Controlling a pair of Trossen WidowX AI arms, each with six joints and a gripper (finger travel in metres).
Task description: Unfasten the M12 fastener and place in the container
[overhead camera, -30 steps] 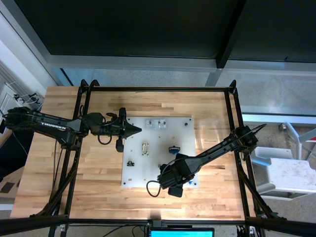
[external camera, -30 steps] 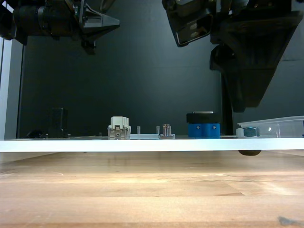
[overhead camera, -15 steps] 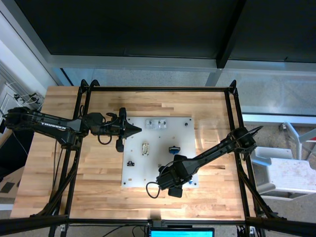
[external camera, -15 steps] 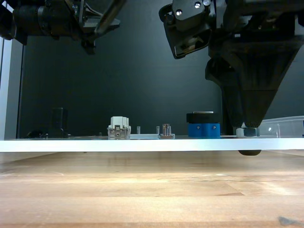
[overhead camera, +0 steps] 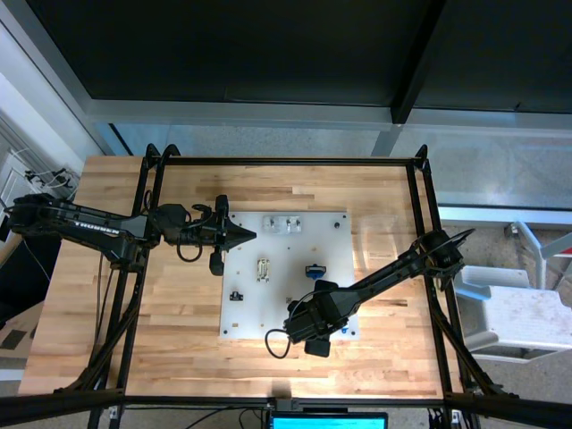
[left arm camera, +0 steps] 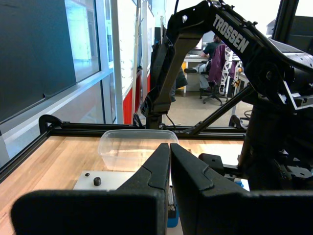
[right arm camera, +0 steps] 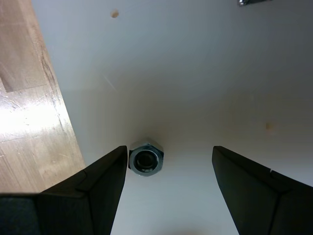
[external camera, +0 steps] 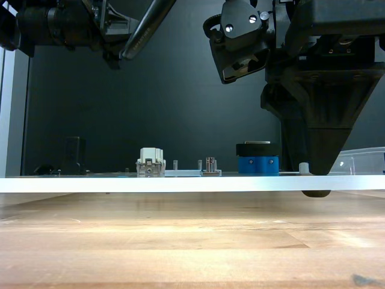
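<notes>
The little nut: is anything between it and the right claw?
Nothing visible. The right gripper has open fingers either side of the nut, only bare white board between them. The left gripper, shut, hovers at the board's left edge.

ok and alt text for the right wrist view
The right gripper, open, straddles a small silver hex nut on the white board, nearer one finger, with wooden table alongside. The left gripper, outside this view, hangs over the board's far left edge.

Right hand (right arm camera: 168, 156) straddles nut (right arm camera: 145, 159), seemingly touching board (right arm camera: 195, 73); left hand (overhead camera: 248, 235) far-left.
</notes>
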